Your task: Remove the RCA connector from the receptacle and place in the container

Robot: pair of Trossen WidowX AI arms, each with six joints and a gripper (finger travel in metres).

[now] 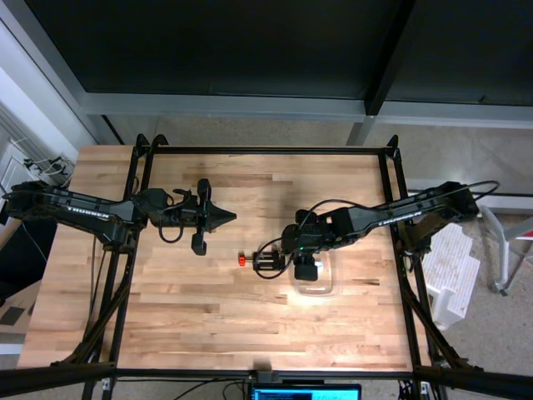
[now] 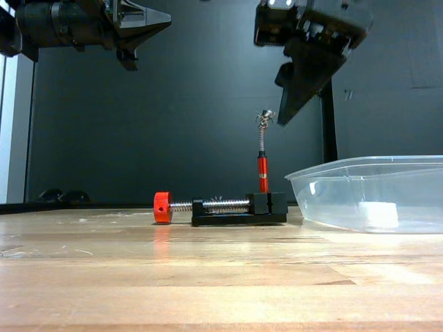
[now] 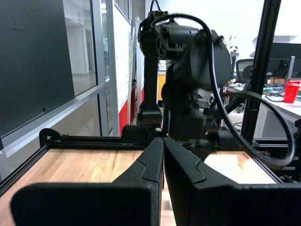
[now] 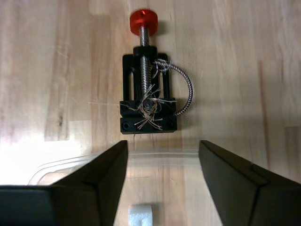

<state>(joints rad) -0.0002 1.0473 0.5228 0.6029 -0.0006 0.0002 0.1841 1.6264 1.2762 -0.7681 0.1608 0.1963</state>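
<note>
Pale wood-plank surface (image 1: 208, 317), dark wall behind. Thin red-ended RCA connector (image 2: 263, 173) stands upright in black clamp-like receptacle (image 2: 239, 207), mid-frame, low view. Right tool (image 4: 162, 148) is above it, fingers apart. Left tool (image 2: 165, 26) is upper left, fingers together.

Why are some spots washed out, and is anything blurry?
High view: glare whitens the table at the container, under the open right gripper; the shut left gripper hovers left of the receptacle. Right wrist view: a washed-out patch of wood. Left wrist view: bright, blown-out background. Low view: the RCA connector is sharp against darkness.
</note>
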